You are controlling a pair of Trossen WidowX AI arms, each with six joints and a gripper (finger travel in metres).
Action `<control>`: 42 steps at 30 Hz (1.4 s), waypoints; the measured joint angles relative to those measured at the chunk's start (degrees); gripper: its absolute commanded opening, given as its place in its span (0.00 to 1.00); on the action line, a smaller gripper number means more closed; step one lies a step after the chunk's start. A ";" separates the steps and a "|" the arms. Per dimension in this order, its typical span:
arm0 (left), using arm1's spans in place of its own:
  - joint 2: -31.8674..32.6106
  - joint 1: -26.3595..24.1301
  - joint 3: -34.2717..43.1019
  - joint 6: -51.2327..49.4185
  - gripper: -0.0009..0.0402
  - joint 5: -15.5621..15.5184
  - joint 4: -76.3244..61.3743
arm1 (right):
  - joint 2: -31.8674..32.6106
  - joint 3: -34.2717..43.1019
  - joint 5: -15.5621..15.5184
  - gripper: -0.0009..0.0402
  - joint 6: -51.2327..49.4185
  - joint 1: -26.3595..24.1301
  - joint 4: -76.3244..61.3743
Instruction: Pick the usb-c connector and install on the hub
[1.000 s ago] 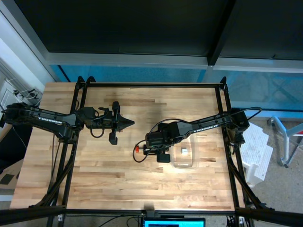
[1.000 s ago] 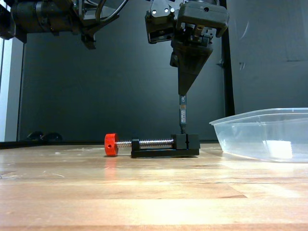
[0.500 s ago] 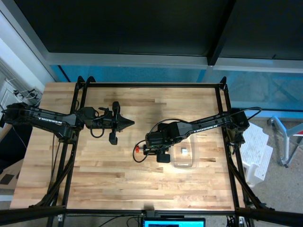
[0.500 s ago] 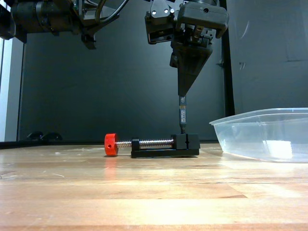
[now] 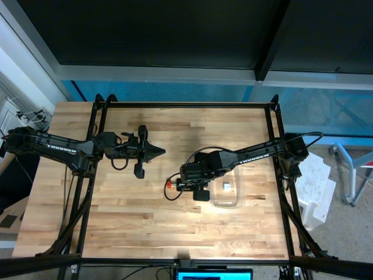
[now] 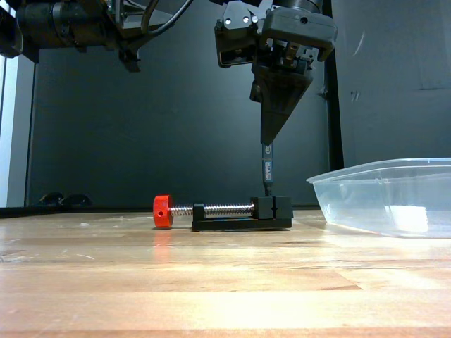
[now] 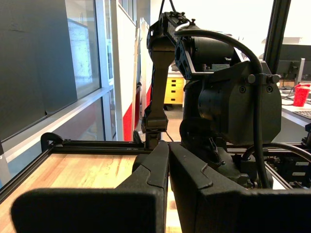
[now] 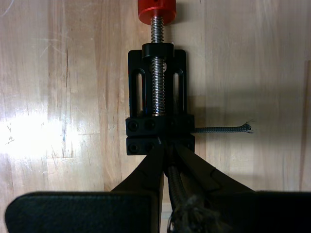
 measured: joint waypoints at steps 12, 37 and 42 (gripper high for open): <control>0.00 0.00 0.00 0.02 0.02 0.00 -0.02 | -0.11 -2.95 0.09 0.02 0.00 0.00 3.13; 0.00 0.00 -0.02 0.02 0.02 0.02 -0.02 | -0.46 -1.68 -0.24 0.16 -0.15 -0.11 2.23; 0.02 0.00 0.00 0.02 0.02 0.00 -0.02 | -0.44 -2.01 -0.57 0.32 -0.24 -0.17 2.10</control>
